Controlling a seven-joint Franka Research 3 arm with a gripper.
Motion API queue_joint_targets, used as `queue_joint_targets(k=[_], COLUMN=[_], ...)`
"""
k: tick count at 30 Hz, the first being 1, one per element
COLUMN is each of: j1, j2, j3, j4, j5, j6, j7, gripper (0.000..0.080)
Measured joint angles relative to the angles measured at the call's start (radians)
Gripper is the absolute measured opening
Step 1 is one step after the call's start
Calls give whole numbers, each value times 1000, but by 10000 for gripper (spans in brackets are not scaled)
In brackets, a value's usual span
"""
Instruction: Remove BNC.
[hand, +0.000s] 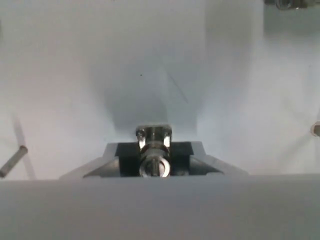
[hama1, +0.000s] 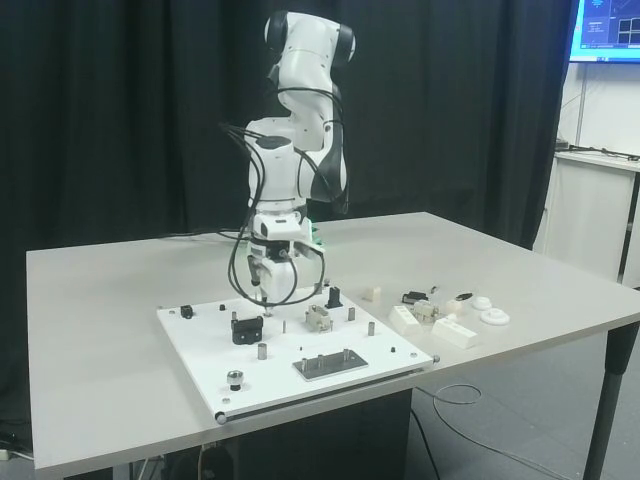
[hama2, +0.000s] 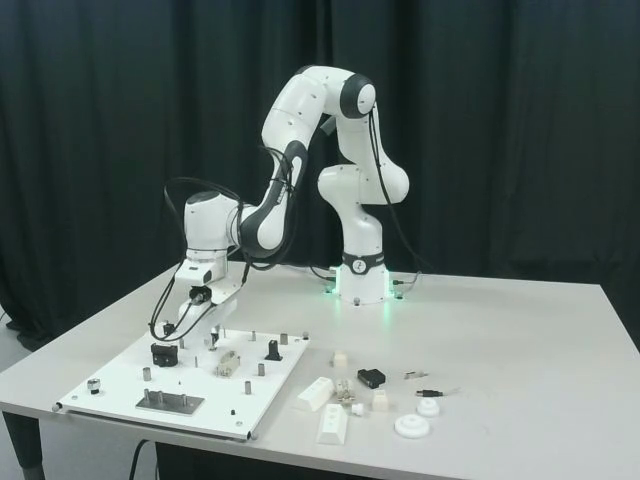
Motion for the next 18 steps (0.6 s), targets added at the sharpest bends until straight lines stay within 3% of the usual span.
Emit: queue_joint_targets(k=[9,18], j1=[1,1], j2=[-72,-129], j3=[-7,-25], j4=[-1,-2], j5=[-13,-56], j6=[-50,-98], j7=[2,32], gripper=[120,120])
